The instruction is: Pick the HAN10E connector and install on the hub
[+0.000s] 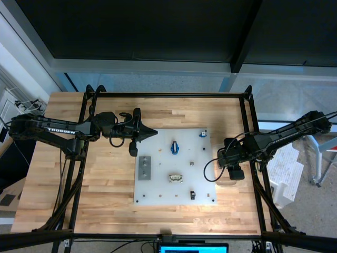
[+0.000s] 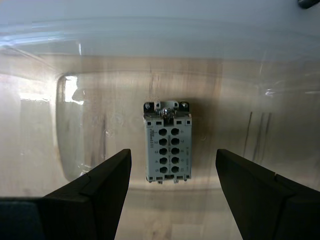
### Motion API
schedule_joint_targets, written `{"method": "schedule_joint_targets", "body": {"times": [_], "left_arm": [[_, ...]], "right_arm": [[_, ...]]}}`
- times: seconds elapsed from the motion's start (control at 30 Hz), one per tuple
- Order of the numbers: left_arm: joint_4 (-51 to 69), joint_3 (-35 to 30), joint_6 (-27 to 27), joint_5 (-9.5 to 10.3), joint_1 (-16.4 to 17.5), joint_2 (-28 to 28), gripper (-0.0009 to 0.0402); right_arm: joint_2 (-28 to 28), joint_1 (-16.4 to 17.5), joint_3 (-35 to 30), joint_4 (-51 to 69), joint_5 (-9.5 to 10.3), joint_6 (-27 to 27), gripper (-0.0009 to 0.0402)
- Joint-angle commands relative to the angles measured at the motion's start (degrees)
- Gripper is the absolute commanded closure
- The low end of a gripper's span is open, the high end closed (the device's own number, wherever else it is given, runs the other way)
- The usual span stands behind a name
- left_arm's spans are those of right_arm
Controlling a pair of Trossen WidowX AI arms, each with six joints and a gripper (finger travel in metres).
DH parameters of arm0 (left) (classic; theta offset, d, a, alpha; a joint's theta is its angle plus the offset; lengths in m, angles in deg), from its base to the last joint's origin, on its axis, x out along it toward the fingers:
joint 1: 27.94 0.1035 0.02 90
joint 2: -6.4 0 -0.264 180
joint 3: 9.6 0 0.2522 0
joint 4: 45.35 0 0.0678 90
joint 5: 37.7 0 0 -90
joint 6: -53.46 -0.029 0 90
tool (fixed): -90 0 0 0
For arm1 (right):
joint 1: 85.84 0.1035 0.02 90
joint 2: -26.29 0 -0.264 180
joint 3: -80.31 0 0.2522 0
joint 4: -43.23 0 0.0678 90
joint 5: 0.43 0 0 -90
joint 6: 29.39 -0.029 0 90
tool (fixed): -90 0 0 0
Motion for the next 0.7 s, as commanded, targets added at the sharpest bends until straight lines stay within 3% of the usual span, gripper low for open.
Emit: {"method": "schedule_joint_targets", "body": {"times": [0.03,0.17,0.7], "left_arm": [[0.0,0.0,0.0,-0.02,0.0,0.0,0.0393],[0.0,0.0,0.0,-0.02,0.0,0.0,0.0393],[0.0,0.0,0.0,-0.02,0.0,0.0,0.0393]], "right_arm": [[-1.1,0.0,0.3,-0.3,0.02,-0.1,0.0157],[-2.8,0.1,0.3,-1.3,0.02,-3.0,0.0157],[-3.5,0.6,5.6,-9.2,0.07,-5.0,0.0157]]}}
